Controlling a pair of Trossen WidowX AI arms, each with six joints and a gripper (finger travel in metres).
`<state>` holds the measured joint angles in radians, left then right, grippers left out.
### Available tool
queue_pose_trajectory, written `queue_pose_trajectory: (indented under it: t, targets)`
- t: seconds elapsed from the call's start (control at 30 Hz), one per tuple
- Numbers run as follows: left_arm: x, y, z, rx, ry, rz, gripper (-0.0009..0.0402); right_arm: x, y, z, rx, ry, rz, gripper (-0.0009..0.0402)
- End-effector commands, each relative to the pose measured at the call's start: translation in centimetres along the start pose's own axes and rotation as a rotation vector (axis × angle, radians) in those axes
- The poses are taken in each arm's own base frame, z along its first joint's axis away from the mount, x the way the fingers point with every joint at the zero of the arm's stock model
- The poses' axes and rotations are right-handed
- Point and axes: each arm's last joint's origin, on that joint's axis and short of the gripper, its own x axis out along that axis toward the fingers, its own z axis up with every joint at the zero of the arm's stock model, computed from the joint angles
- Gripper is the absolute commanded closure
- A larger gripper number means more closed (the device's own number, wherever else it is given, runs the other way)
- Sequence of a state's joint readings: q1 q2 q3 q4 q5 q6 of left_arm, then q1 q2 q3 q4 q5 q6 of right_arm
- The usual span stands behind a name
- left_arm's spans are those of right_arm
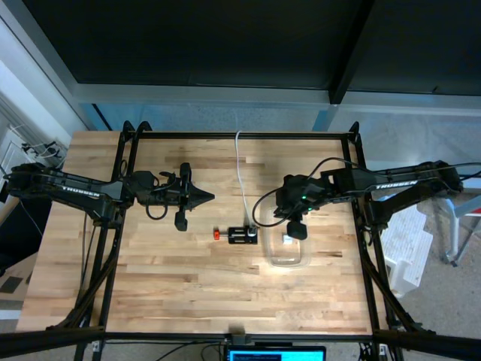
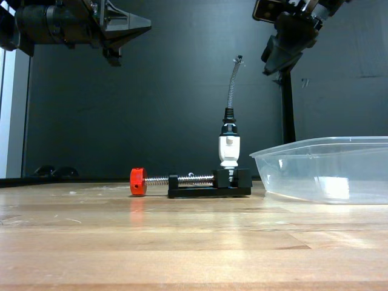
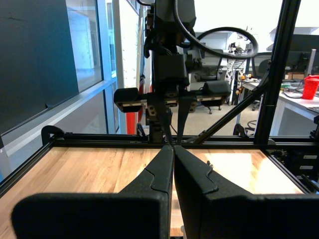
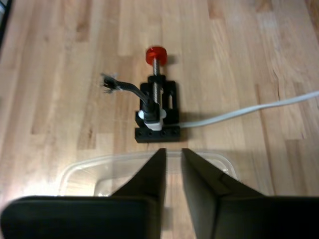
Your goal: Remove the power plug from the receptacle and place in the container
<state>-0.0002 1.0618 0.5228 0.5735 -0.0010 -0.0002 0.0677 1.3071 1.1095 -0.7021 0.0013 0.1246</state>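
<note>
Right gripper (image 4: 172,154): it is held high over the container's near edge. The jaws are parted by only a narrow gap, and nothing is held.
Left gripper (image 3: 173,148): it is raised well away from the work. The jaws are pressed together on nothing.
Power plug (image 2: 229,118): it is seated upright in the receptacle (image 2: 229,148), ahead of and below the right jaws, past the tub's far rim. Its lead (image 2: 232,82) is bent upward.
Receptacle hold: the white block is clamped in the vise (image 2: 209,183), with the orange-red knob (image 2: 138,181) on the side away from the jaws. The white cable (image 4: 249,110) runs off to one side.
Container (image 4: 99,162): it lies directly beneath the right jaws, just beside the vise. No plug is in it. A bright patch is seen on its floor, and glare or a small item cannot be told apart.
Risk, gap: the narrow gap is judged too tight for the plug body unless it is widened, so the plug could be knocked instead of gripped.
Risk, grip point: if only the lead is pinched, it could slip or bend.
Risk, pull: an off-axis pull could drag the vise into the tub.
Risk, release: an early release could drop the plug outside the rim.
</note>
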Motion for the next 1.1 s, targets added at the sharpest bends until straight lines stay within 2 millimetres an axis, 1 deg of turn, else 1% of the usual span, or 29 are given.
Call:
queue_pose_trajectory:
  t: [0.03,0.23,0.33,0.43,0.6,0.77,0.93,1.1]
  targets:
    - [0.0,0.0,0.0,0.0,0.001,0.0,0.0393,0.6,0.1,0.5,-0.005,0.056,-0.039,0.0282]
    - [0.0,0.0,0.0,0.0,0.001,0.0,0.0393,2.0,0.8,1.4,-0.024,0.093,-0.067,0.0188]
    - [0.0,0.0,0.0,0.0,0.0,0.0,0.0393,2.9,1.5,1.8,-0.034,0.109,-0.072,0.0156]
    - [0.0,0.0,0.0,0.0,0.001,0.0,0.0393,4.0,2.2,2.1,-0.038,0.131,-0.065,0.0137]
    - [0.0,0.0,0.0,0.0,0.0,0.0,0.0393,5.4,3.0,2.4,-0.059,0.153,-0.074,0.0129]
    - [0.0,0.0,0.0,0.0,0.001,0.0,0.0393,7.0,3.3,2.6,-0.065,0.186,-0.076,0.013]
    - [0.0,0.0,0.0,0.0,0.0,0.0,0.0393,8.3,3.7,3.4,-0.07,0.199,-0.076,0.013]
    - [0.0,0.0,0.0,0.0,0.0,0.0,0.0393,9.6,3.9,3.8,-0.072,0.219,-0.08,0.013]
